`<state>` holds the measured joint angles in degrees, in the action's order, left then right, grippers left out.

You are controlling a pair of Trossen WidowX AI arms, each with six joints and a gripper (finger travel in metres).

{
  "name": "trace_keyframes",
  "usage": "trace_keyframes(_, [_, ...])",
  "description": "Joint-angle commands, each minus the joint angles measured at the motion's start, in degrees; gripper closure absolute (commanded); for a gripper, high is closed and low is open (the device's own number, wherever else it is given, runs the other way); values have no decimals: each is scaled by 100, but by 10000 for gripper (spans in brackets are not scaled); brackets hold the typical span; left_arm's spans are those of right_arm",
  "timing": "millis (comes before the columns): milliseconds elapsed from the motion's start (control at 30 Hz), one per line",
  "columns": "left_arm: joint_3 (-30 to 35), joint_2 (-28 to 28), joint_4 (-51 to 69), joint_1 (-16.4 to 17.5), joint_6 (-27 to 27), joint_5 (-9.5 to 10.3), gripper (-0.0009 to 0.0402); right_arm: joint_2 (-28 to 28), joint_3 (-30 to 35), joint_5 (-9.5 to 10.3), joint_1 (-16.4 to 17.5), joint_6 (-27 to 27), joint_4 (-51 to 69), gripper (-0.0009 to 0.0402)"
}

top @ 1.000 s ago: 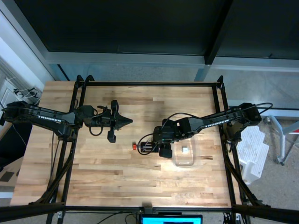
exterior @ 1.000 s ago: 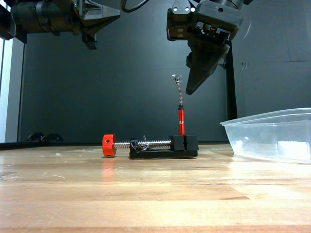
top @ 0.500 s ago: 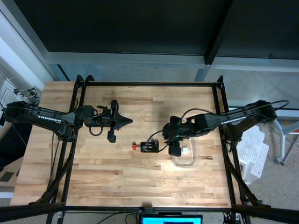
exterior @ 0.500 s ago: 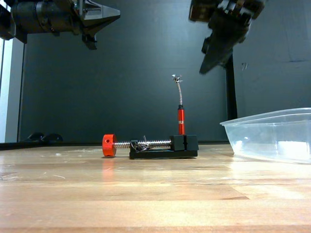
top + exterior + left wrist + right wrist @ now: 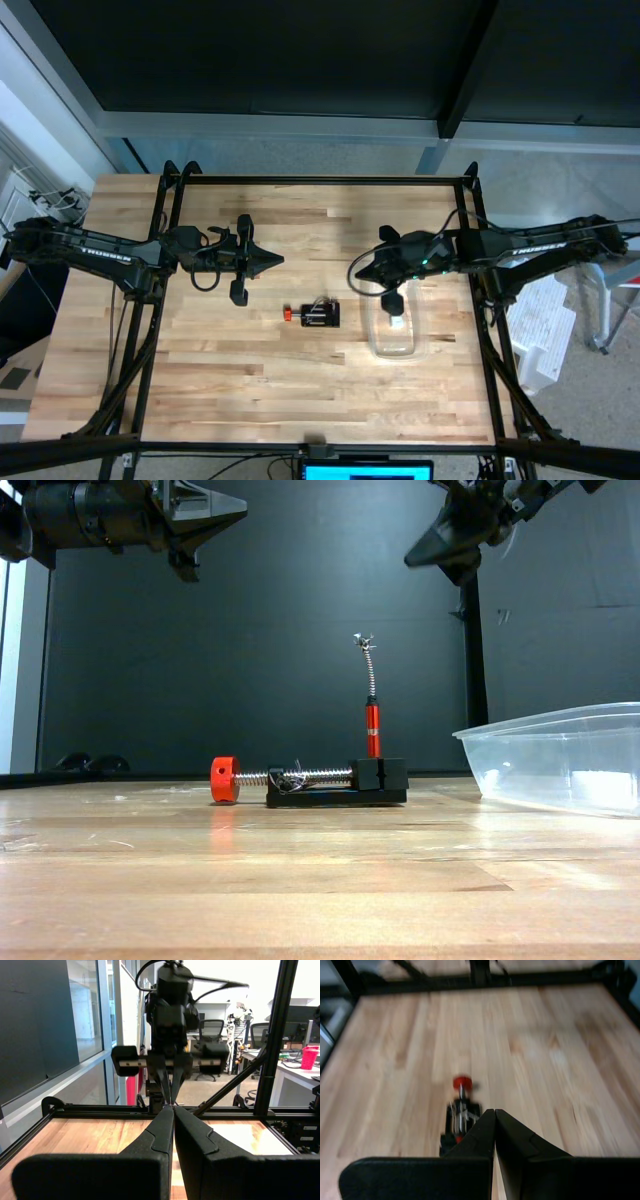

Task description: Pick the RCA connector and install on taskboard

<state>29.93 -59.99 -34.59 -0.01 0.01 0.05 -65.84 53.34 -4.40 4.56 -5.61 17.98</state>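
Observation:
The taskboard (image 5: 318, 314) is a small black block lying mid-table, with a red nub (image 5: 224, 779) at its left end. A thin red post topped by a bent spring (image 5: 371, 695) stands on it. It also lies below the fingers in the right wrist view (image 5: 461, 1115). The RCA connector is out of view as a separate piece. High above the board and to its right, my right gripper (image 5: 358, 272) (image 5: 415, 555) (image 5: 494, 1111) is shut and holds nothing. My left gripper (image 5: 272, 260) (image 5: 173, 1107) hovers shut and empty over the table's left half.
A clear plastic tray (image 5: 395, 340) (image 5: 560, 755) sits just right of the taskboard, under the right arm, holding a small white square piece (image 5: 397, 322). Black frame rails run along the table's far and side edges.
My right gripper has risen and drawn back to the right, away from above the taskboard's spring post, turning from pointing down to nearly level. The left arm has not moved.

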Motion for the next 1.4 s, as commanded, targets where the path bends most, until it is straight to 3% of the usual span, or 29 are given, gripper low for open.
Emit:
trace_keyframes(33, [2,0,0,2,-2,-2,393,306,-323,151,-125,37,-662,389])
trace_keyframes(400, [2,0,0,0,0,-2,393,1174,-1392,142,-374,94,-2472,393])
trace_keyframes(667, [2,-2,0,0,-2,-2,393,1539,-1847,149,-396,166,-3064,393])
trace_keyframes(1400, [2,-2,2,0,-2,-2,393,1698,-2199,118,-393,153,-3604,393])
